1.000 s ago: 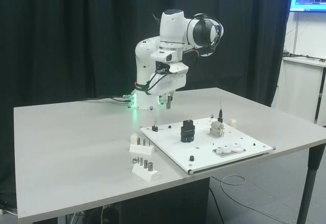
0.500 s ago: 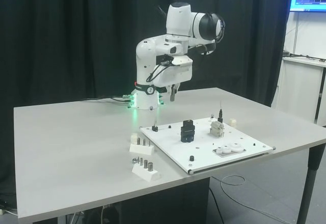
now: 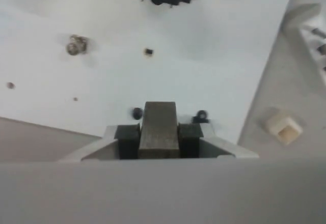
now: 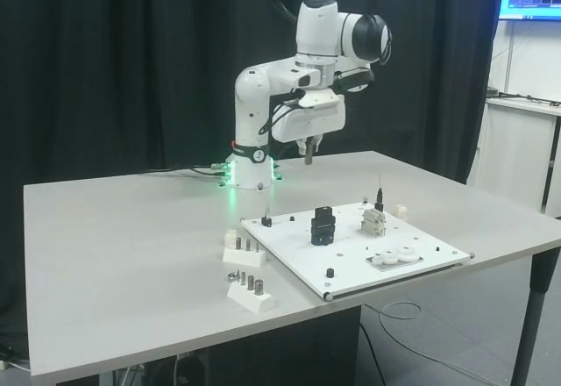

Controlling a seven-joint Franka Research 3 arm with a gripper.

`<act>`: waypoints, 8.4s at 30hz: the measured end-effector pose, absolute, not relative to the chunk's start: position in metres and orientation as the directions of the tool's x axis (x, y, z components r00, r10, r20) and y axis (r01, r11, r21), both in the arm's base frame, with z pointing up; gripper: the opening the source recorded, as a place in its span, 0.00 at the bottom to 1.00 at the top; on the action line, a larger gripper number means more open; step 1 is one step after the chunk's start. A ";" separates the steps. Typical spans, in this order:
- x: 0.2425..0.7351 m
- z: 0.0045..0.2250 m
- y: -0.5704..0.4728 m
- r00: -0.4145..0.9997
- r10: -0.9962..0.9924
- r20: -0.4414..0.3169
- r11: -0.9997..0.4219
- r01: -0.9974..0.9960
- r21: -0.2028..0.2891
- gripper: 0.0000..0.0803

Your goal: Insert square peg 4.

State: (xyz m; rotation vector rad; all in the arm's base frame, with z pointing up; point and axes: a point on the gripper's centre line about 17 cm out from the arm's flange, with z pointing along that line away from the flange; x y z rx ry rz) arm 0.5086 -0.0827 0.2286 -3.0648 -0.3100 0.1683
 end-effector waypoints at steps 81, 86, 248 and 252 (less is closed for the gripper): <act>0.451 0.146 0.124 0.984 0.150 -0.091 -0.989 0.148 -0.030 0.19; 0.446 0.141 0.127 0.989 0.128 -0.073 -0.992 0.127 -0.016 0.19; 0.411 0.045 0.159 0.996 0.088 -0.020 -0.996 0.088 -0.013 0.19; 0.411 0.045 0.158 0.996 0.087 -0.020 -0.996 0.087 -0.012 0.19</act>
